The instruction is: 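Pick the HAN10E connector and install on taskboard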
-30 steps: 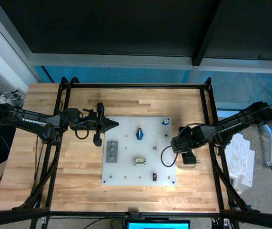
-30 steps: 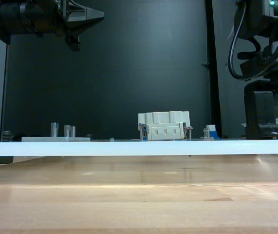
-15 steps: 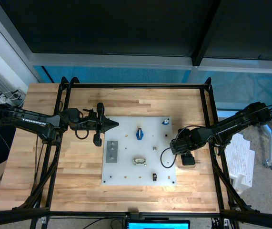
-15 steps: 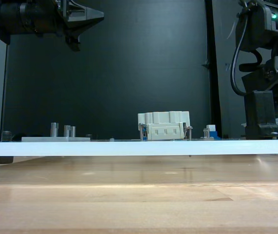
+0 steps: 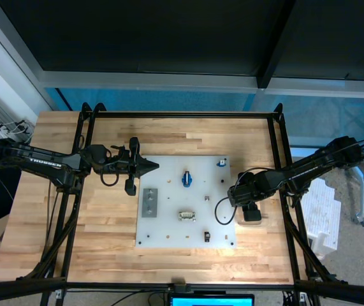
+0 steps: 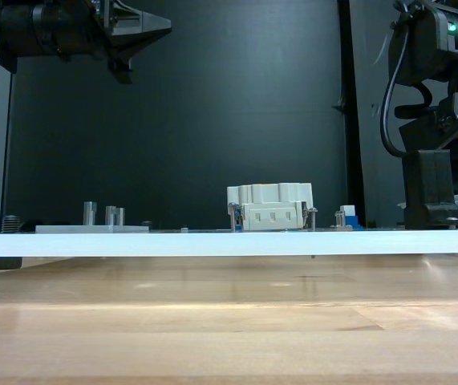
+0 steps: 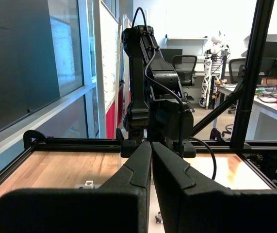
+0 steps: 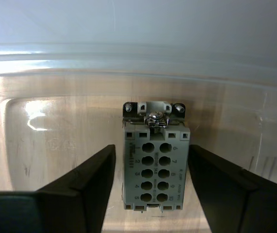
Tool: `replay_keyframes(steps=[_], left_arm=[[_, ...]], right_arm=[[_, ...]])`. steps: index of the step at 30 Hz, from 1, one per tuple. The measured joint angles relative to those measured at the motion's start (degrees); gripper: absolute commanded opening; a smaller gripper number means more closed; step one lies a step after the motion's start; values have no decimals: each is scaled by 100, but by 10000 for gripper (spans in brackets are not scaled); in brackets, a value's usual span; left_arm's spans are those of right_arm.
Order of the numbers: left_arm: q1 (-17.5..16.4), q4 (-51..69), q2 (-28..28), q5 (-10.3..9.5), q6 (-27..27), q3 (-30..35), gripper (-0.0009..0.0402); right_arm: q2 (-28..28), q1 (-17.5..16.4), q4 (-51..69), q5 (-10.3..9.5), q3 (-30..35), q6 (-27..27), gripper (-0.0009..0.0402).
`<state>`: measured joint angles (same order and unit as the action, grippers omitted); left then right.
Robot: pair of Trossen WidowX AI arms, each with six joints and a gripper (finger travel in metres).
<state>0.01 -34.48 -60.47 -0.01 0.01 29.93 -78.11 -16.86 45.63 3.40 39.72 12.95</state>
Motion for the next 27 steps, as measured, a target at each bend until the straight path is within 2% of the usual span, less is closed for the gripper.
replay_keyframes(steps=[9, 17, 27], left_arm=[[0, 0, 0, 0, 0, 2, 1], [0, 0, 0, 0, 0, 2, 1], [0, 0, 0, 0, 0, 2, 1]], right_arm=[[4, 0, -4, 0, 0, 2, 95], [140, 0, 155, -2, 50, 4, 58], [356, -4, 1456, -61, 1078, 177, 39]])
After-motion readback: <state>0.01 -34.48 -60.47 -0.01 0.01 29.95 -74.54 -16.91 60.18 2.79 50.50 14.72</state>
